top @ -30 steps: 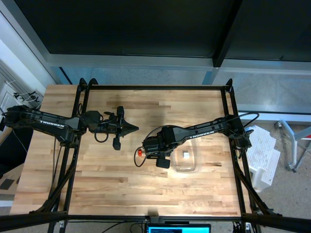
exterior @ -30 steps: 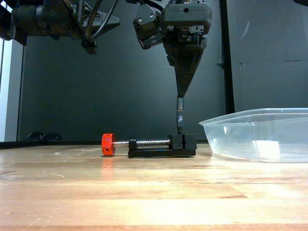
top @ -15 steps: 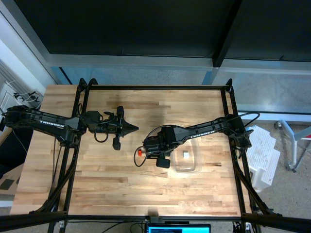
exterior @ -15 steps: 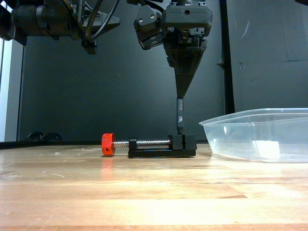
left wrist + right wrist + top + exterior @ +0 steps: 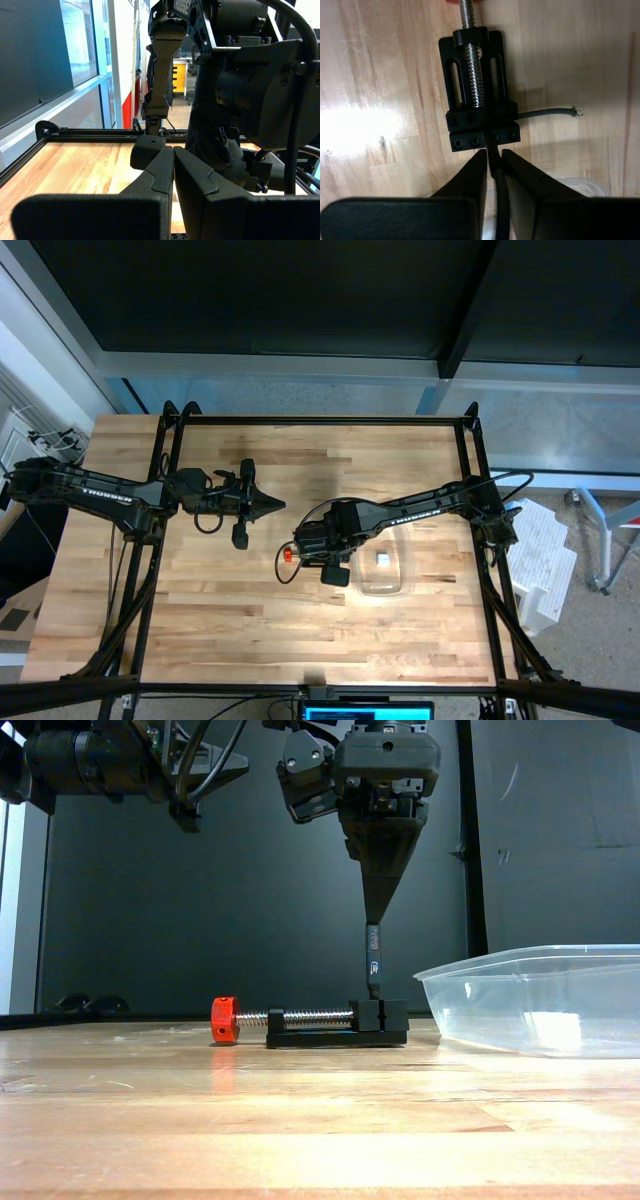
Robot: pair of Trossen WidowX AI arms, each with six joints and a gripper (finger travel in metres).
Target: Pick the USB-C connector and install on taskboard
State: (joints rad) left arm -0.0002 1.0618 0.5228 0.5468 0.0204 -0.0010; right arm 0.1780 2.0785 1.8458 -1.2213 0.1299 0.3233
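The taskboard (image 5: 335,1024) is a small black block with a threaded screw and an orange-red knob (image 5: 224,1020), lying on the wooden table; it also shows in the right wrist view (image 5: 477,100) and from above (image 5: 290,554). My right gripper (image 5: 373,920) hangs straight above its right end, shut on the USB-C connector (image 5: 373,960), a slim dark piece held upright. The connector's lower tip meets the block's top. In the right wrist view the connector (image 5: 493,157) sits between the fingers (image 5: 479,170). My left gripper (image 5: 275,505) is parked high at the left, shut and holding nothing.
A clear plastic tray (image 5: 540,1005) stands just right of the block, with a small white square bit (image 5: 382,558) inside. A short frayed cable (image 5: 547,114) sticks out of the block's side. The black frame rails (image 5: 320,421) border the table.
The right gripper with the connector has sunk a little toward the block. The left arm has not moved.
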